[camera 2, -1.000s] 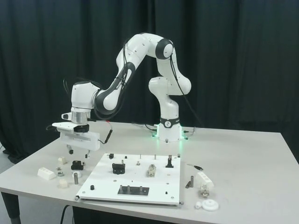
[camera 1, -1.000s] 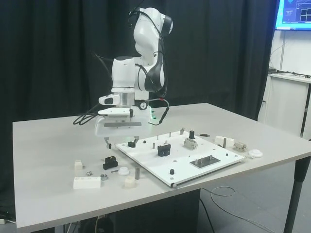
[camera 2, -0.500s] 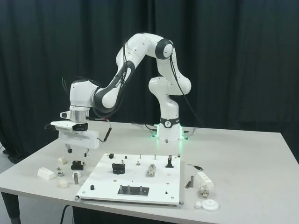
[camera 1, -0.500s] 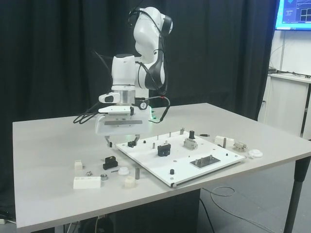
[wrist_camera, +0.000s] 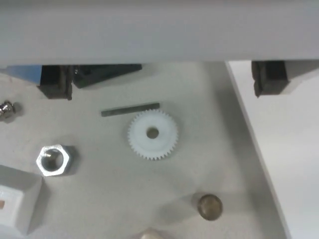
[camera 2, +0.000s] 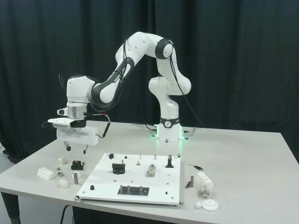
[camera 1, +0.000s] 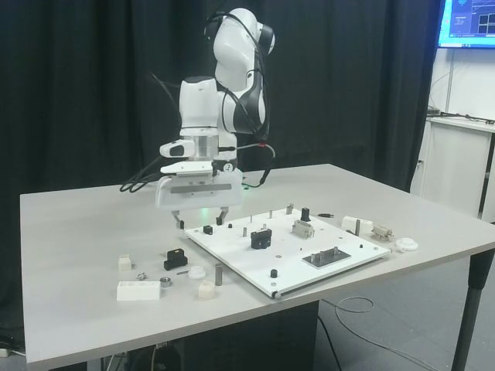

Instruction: Remove square peg 2.

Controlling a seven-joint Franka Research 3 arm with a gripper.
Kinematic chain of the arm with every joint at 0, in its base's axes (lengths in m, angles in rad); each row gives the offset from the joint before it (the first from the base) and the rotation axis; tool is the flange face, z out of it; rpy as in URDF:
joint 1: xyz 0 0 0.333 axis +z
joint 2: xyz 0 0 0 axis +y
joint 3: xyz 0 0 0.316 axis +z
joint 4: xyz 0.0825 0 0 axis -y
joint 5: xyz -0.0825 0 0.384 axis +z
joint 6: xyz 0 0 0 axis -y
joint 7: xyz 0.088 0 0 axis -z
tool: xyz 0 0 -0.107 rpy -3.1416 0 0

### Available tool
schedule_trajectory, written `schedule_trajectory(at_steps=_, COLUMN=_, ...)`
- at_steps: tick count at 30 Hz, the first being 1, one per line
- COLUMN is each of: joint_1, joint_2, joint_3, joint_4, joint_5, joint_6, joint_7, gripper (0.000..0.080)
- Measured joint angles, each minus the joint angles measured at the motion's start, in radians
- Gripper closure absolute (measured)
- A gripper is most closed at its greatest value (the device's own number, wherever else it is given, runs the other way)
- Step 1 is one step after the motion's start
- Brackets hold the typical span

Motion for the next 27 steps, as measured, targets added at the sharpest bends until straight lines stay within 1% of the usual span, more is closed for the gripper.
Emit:
schedule_trajectory(at_steps=7, joint_1=0.000, joint_2=0.000, joint_3=0.000, joint_4=0.030, joint_5=0.000, joint_6=-0.043, joint_7=0.000, gripper=0.0003)
schedule_trajectory(at_steps=11, joint_1=0.000, joint_2=0.000, joint_3=0.000, joint_4=0.041, joint_5=0.000, joint_6=-0.056, joint_7=0.000, gripper=0.0003)
schedule_trajectory(at_steps=20, joint_1=0.002, joint_2=-0.001, joint_3=0.000, joint_4=0.045, joint_5=0.000, joint_6=-0.064, joint_7=0.000, gripper=0.0003)
schedule_trajectory(at_steps=27, joint_1=0.013, joint_2=-0.006, joint_3=0.000, joint_4=0.045, joint_5=-0.001, joint_6=-0.100, joint_7=-0.016, gripper=0.0003)
